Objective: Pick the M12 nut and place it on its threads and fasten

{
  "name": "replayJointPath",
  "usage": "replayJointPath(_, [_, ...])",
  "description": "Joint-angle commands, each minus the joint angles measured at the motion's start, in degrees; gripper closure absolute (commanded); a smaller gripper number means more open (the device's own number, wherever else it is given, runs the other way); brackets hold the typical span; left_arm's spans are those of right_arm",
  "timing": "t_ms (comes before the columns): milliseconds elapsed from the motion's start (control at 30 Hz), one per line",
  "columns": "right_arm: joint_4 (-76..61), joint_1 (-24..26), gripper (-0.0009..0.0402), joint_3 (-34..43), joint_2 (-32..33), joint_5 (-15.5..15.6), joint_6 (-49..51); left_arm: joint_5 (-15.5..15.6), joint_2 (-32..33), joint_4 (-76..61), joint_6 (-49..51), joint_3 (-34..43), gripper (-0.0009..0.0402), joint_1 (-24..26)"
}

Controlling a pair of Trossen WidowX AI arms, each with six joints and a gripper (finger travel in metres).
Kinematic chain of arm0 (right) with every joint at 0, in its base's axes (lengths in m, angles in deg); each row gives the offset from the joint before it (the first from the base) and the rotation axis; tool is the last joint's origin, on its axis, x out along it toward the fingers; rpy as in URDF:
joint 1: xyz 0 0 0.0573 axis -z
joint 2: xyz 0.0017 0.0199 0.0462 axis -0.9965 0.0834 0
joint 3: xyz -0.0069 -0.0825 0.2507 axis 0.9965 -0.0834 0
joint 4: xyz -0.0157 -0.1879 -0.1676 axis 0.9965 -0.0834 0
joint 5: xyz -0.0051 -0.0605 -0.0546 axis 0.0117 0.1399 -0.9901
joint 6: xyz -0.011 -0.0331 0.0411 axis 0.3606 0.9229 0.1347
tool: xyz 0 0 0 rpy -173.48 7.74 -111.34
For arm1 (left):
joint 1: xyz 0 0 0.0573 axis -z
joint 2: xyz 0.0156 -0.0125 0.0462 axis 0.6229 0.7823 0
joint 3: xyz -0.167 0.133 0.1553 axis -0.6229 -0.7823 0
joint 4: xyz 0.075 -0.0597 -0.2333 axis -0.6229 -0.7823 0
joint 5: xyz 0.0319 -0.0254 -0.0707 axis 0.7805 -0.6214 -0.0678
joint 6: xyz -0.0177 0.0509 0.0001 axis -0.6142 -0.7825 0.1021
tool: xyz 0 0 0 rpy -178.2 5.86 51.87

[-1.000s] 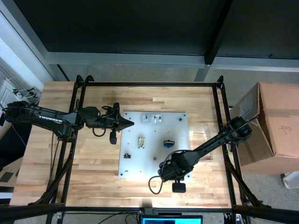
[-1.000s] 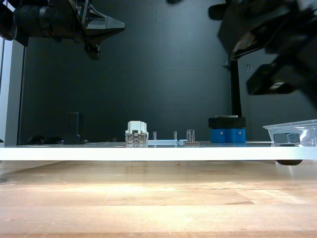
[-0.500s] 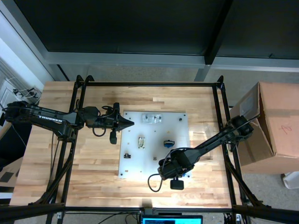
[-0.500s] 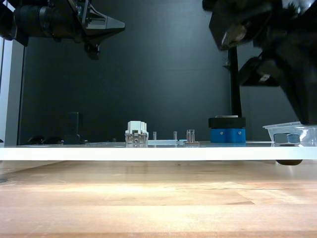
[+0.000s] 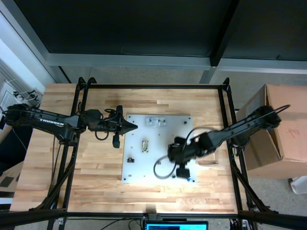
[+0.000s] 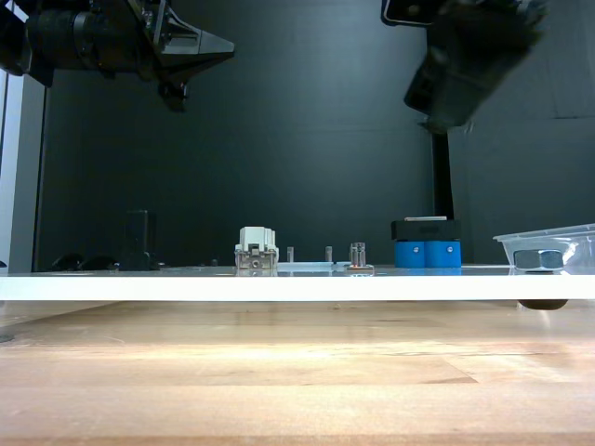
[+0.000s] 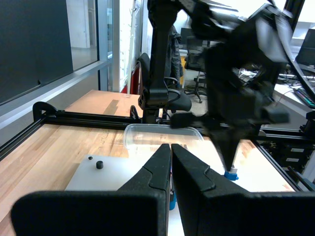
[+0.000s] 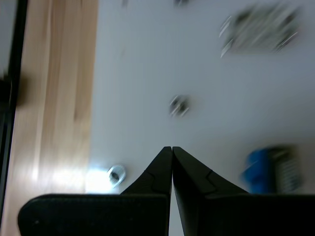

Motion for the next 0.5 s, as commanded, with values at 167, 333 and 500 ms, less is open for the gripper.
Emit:
replayJointPath(167, [15.3,7.7,0.0394,-8.8,-12.4,-1.1,8.4,0.0,0.0,0.0,0.0,0.0,0.0393,0.0])
replayJointPath(333, [23.1,11.7,0.0394,-14.0,-19.4,-1.2,13.0,0.0,0.0,0.0,0.0,0.0,0.0393,0.0])
replayJointPath(500, [30.1,15.3,0.0394,-19.4,-25.7,-1.2,15.0,0.0,0.0,0.0,0.0,0.0,0.0393,0.0])
